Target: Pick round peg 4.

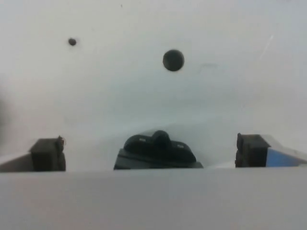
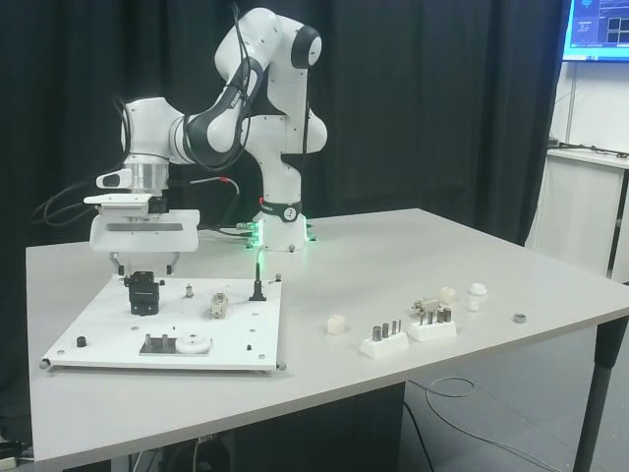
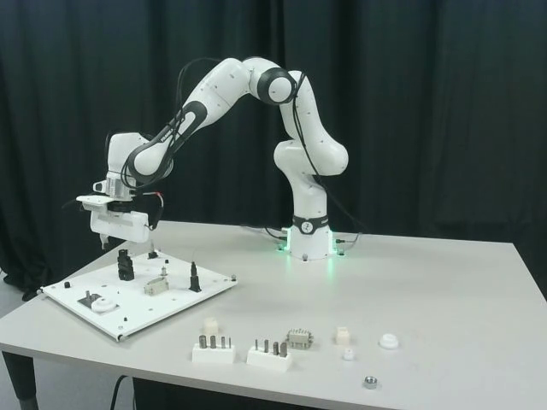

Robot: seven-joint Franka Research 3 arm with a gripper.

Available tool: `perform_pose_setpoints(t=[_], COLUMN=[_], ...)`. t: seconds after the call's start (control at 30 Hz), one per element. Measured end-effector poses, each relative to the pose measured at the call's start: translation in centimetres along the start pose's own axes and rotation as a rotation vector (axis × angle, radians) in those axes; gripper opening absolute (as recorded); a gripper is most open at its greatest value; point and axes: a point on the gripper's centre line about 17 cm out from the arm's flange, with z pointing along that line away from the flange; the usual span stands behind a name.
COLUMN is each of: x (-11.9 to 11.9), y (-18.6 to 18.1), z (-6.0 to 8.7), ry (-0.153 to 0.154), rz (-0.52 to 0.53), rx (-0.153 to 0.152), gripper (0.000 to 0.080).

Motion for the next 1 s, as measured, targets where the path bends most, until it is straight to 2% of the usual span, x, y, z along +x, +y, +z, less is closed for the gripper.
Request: perform_pose_setpoints(t=[0.03,0.07,0.33,1.0], x=[0.05,0.09,0.21,0.26], y=[-0.01,-0.01,0.18,0.27], z=[-0.13,-0.26,-0.82,-0.93], ry=[0.000,0.000,-0.002,-0.005], rz=[-0.002,-0.003,-0.004,-0.003], rx=[0.001,0.002,-0.003,-0.007], gripper=[0.0763,0.0798,0.0800,0.0800])
